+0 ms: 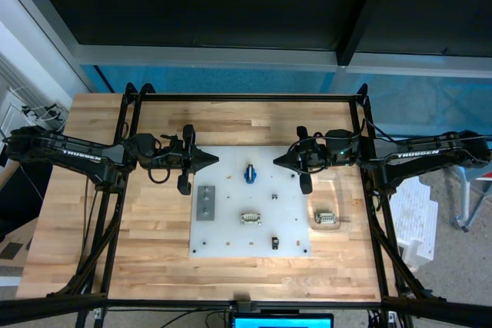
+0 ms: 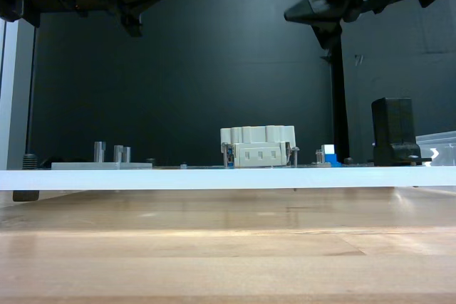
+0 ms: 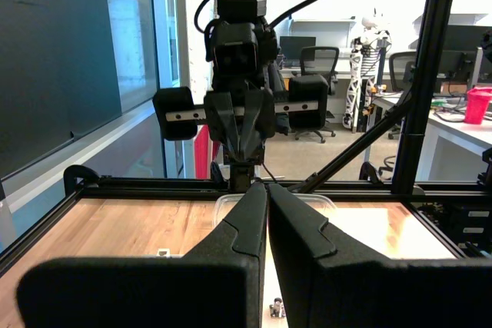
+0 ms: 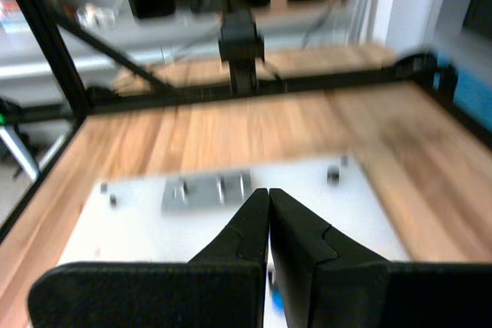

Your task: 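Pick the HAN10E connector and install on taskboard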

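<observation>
Taskboard [image 1: 223,232] lying flat on the wooden table [image 1: 115,251], its nearest edge carrying a small black fitting [image 1: 275,242]. Just beyond, the HAN10E connector [image 1: 324,218] is resting in the clear tray [image 1: 338,190] beside the board's right edge, apparently staged there for picking. It is a small beige-grey block showing silvery ends. A look-alike beige block [image 2: 258,146] is standing mid-board, castellated on top with metal screws at its ends, probably marking the mating site. Farther on, the grey block [image 1: 206,201] and blue part [image 1: 250,173] are sitting on the board. Farthest, the left gripper [image 1: 215,160] and right gripper [image 1: 277,160] are hovering high over the board's far edge, tips facing each other. Both pincers are clenched on nothing, suggesting no pick has begun.
</observation>
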`<state>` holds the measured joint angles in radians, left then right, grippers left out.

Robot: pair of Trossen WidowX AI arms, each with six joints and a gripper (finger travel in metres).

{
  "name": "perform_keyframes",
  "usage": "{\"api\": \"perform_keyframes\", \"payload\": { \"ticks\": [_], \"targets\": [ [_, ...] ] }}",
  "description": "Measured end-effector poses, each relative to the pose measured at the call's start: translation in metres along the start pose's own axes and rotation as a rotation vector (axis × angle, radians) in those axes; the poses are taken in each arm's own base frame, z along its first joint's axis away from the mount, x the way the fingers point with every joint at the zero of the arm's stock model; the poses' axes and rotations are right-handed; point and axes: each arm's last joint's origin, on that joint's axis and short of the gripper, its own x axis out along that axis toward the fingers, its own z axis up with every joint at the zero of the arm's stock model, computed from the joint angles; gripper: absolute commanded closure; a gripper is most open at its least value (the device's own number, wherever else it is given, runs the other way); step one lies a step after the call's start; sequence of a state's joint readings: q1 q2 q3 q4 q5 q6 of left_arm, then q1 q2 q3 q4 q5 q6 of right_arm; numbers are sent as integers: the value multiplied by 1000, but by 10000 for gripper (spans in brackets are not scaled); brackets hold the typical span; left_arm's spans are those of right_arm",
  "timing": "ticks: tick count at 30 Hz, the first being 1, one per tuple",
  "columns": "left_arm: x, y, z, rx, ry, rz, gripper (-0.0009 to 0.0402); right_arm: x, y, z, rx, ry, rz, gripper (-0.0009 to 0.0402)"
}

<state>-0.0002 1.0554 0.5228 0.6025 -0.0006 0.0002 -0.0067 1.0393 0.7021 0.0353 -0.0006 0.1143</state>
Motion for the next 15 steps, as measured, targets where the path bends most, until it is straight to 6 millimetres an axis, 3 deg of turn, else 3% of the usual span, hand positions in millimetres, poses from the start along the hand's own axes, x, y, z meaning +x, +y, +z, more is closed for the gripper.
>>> {"api": "perform_keyframes", "payload": {
  "ticks": [15],
  "targets": [
    [0,0,0,0,0,0,392,-20,16,9,32,370,-7,393]
  ]
}}
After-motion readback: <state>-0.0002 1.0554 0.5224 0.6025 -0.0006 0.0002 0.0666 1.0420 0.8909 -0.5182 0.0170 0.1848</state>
